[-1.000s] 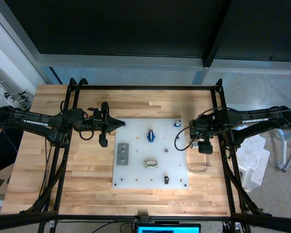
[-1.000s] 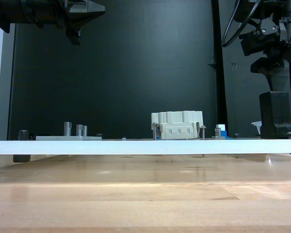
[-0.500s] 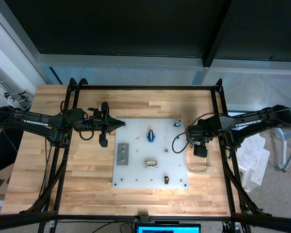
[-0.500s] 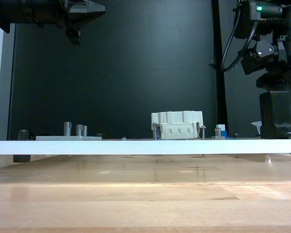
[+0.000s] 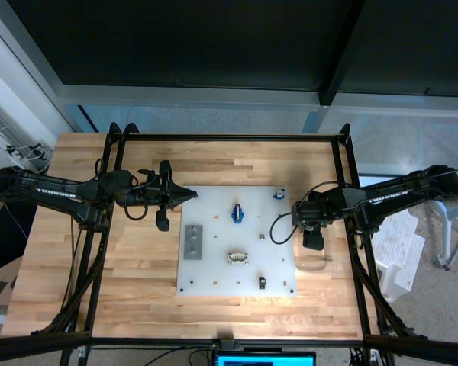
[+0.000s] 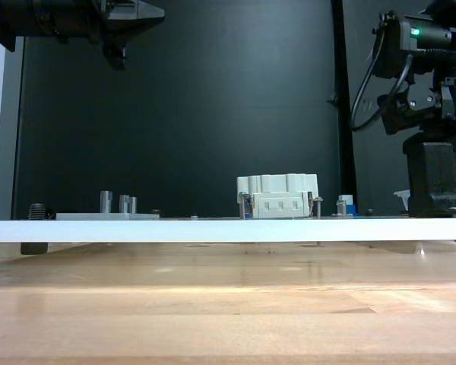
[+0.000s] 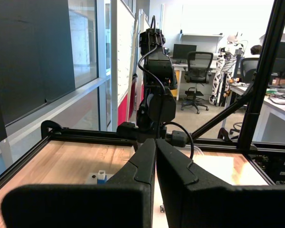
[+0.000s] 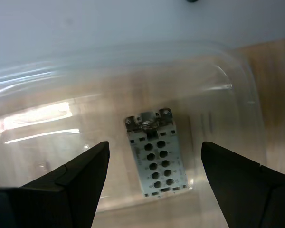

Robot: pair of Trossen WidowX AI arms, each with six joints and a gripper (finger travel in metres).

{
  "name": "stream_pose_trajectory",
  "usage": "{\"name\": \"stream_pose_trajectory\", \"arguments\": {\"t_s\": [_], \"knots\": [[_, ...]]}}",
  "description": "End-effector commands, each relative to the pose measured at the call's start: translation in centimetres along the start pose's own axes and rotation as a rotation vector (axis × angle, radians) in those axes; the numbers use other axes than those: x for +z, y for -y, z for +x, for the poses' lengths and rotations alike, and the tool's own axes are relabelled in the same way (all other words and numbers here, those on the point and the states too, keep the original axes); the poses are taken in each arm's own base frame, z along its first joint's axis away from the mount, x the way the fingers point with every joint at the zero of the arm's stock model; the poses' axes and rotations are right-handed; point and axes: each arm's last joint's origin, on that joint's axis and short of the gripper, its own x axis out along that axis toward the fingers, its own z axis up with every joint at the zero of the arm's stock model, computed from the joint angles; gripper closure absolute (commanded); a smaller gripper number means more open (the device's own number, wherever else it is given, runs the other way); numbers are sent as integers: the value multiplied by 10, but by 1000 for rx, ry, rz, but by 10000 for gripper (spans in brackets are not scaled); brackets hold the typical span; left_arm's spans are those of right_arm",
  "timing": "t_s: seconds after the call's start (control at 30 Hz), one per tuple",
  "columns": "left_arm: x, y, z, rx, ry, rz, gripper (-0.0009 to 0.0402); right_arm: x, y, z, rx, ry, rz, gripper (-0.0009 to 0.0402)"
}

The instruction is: Pick the HAN10E connector and install on the hub

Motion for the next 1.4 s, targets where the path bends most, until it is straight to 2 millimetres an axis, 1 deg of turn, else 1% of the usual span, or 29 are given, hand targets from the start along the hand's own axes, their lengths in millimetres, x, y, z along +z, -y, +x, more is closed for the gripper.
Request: {"name": "stream_pose_trajectory", "arguments": {"t_s": [0.03,0.17,0.37,0.87,1.13,1.4], "knots": [[0,0,0,0,0,0,393,-3,1,3,-12,-10,0,123],[0,0,0,0,0,0,393,-6,1,8,-15,-18,0,123],[0,0,0,0,0,0,393,-7,1,10,-15,-19,1,127],[0,0,0,0,0,0,393,-4,-2,24,-22,-84,-9,183],[0,0,0,0,0,0,393,-4,-2,24,-15,-84,-9,241],[0,0,0,0,0,0,393,-4,-3,23,13,-88,-10,324]]}}
